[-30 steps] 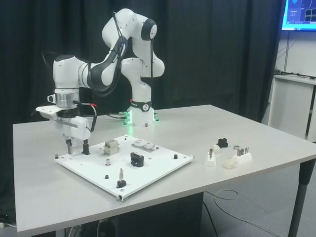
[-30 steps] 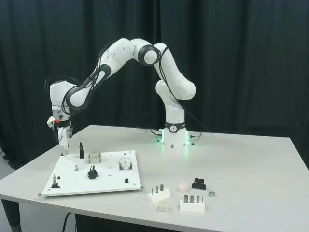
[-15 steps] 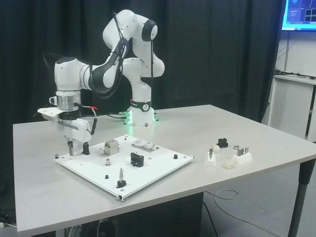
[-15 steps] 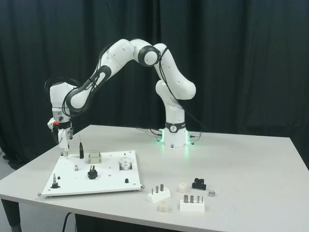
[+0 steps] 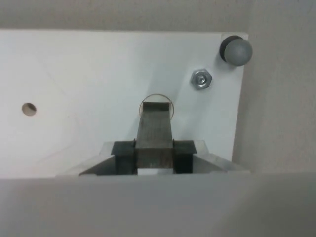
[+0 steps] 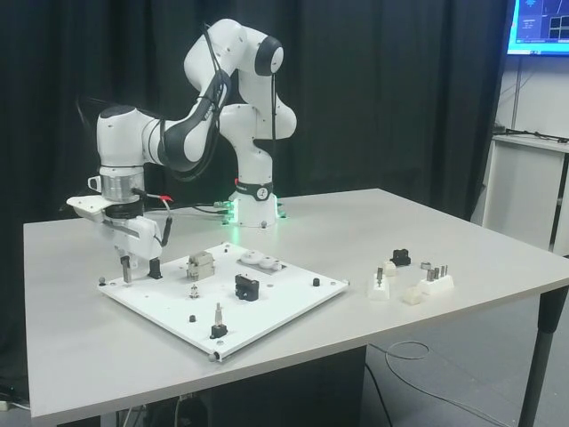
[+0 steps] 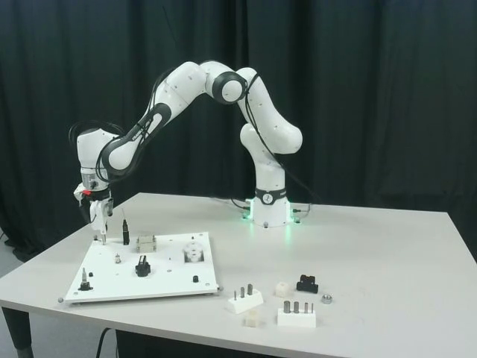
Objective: Insert square peg 4.
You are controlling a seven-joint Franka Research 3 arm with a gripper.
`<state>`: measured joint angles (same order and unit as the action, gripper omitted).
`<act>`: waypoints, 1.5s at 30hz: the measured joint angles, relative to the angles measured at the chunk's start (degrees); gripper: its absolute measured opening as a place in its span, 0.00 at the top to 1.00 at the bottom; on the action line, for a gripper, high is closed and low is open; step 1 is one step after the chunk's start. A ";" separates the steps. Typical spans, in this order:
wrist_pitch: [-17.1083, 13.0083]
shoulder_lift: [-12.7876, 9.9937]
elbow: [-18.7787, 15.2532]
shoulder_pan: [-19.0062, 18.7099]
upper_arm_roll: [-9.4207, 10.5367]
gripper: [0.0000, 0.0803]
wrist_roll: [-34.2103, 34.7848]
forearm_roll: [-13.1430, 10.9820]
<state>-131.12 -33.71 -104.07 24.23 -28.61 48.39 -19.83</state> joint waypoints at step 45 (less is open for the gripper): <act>-1.35 -1.17 -0.02 0.01 0.05 0.81 0.87 -1.23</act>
